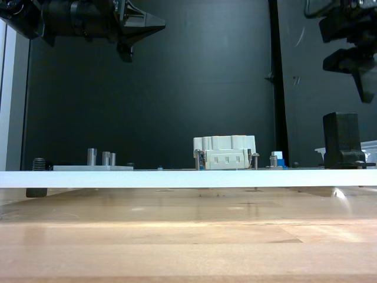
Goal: Pick the HAN10E connector and install on the hub
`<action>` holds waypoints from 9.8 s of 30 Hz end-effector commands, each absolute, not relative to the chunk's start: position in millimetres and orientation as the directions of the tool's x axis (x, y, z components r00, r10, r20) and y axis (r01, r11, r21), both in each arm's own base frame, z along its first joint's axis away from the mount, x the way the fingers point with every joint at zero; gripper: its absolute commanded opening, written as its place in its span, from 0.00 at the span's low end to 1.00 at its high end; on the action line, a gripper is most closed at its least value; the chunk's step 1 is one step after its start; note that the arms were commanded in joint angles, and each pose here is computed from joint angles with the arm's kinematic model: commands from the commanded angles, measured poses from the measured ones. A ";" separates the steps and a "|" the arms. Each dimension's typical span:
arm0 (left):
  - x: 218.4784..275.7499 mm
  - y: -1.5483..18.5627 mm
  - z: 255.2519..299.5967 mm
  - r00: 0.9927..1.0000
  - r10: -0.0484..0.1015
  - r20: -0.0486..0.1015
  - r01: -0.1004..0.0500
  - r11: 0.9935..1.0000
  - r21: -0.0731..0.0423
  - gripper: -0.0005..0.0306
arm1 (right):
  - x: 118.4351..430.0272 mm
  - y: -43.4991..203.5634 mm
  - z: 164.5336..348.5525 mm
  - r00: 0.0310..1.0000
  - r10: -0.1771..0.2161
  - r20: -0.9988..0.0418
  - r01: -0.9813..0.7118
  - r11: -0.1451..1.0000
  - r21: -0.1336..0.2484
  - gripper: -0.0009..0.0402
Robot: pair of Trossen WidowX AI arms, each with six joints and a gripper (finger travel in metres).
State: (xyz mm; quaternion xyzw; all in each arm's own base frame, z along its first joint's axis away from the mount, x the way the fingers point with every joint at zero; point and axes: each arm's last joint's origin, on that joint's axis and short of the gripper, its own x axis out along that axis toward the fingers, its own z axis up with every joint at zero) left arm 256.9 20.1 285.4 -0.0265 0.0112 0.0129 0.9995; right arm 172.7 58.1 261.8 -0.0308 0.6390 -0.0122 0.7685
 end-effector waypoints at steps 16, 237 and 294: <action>257.0 20.1 285.6 0.999 0.025 -0.022 -0.026 0.998 -0.053 0.02 | 169.4 65.2 210.5 0.182 -0.047 -0.982 0.022 0.999 -0.043 0.64; 257.0 20.2 285.5 0.999 0.025 -0.022 -0.026 0.998 -0.053 0.02 | 404.1 88.6 219.0 0.217 -0.039 -0.975 0.035 0.999 -0.032 0.09; 257.0 20.1 285.4 0.999 0.025 -0.023 -0.026 0.998 -0.053 0.02 | 393.9 84.6 235.2 0.250 -0.032 -0.968 0.014 0.999 -0.029 0.64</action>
